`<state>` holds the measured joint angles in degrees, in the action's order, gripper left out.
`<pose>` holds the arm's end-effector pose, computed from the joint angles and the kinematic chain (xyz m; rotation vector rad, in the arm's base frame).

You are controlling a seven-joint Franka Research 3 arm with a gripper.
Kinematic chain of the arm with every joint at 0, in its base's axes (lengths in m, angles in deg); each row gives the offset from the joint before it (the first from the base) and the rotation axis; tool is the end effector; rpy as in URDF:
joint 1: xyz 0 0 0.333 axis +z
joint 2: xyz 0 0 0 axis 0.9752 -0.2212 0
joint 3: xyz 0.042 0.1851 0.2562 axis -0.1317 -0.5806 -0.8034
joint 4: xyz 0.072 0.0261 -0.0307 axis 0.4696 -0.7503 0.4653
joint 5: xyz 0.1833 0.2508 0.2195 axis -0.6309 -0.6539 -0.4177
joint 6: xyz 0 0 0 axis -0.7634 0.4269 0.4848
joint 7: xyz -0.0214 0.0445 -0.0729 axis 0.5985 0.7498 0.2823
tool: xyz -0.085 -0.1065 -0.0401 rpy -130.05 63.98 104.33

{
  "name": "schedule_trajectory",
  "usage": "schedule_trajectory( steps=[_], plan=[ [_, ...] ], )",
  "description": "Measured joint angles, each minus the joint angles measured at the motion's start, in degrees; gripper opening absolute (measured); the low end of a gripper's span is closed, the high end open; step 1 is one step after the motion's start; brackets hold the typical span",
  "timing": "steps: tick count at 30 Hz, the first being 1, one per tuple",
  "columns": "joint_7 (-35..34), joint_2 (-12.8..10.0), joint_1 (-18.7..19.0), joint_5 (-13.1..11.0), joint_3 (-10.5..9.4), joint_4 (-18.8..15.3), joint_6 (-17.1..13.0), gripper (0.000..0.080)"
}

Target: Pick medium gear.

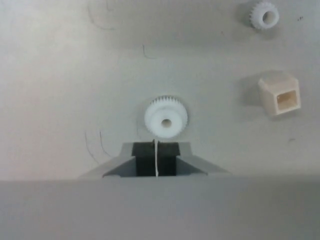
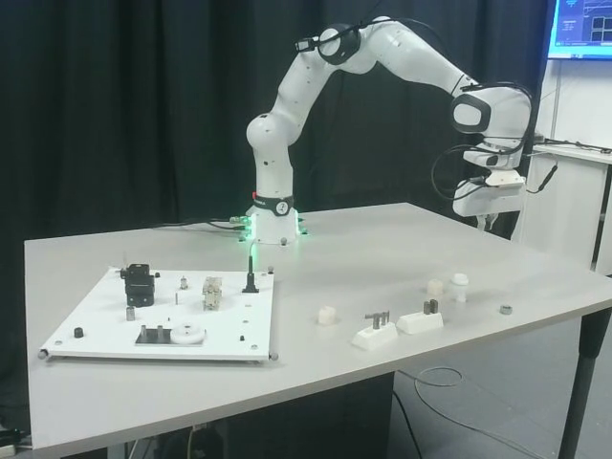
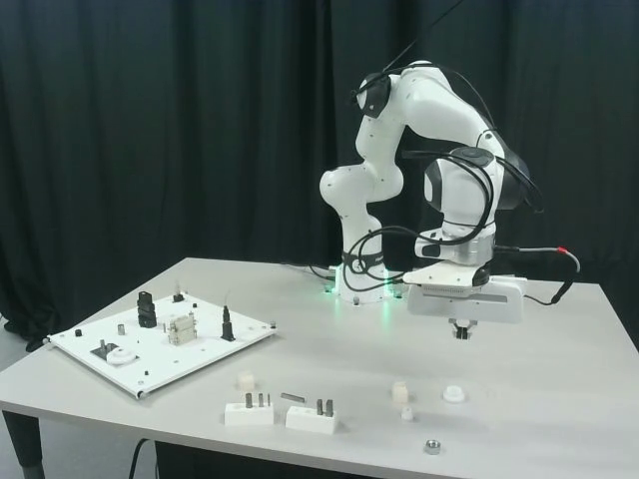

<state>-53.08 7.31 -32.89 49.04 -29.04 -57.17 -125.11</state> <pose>0.5870 0.2867 0.3022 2.8519 -1.1982 -0.1368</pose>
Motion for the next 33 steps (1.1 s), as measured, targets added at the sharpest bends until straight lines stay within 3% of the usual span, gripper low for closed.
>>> schedule_trajectory(
  steps=[11, 12, 17, 18, 23, 24, 28, 29, 33],
  plan=[
    [-0.8, 0.0, 0.4, 0.3, -0.01, -0.4, 0.3, 0.0004],
    [-0.9, 0.0, 0.4, 0.4, -0.01, -0.5, 0.4, 0.0152],
    [-1.2, 0.0, 0.7, 0.4, -0.06, -1.3, 0.9, 0.0152],
    [-1.2, 0.0, 0.8, 0.4, -0.06, -1.6, 0.9, 0.0462],
    [-1.2, 0.0, 1.3, 0.4, -0.1, -3.1, 0.7, 0.0462],
    [-1.2, 0.0, 1.3, 0.4, -0.13, -3.4, 0.5, 0.071],
    [-1.2, 0.0, 1.6, 0.4, -0.27, -4.9, -0.7, 0.071],
    [-1.2, 0.0, 1.7, 0.4, -0.28, -5.3, -1.1, 0.0781],
    [-1.5, 0.0, 2.1, 0.3, -0.33, -7.0, -3.2, 0.0781]
  ],
)
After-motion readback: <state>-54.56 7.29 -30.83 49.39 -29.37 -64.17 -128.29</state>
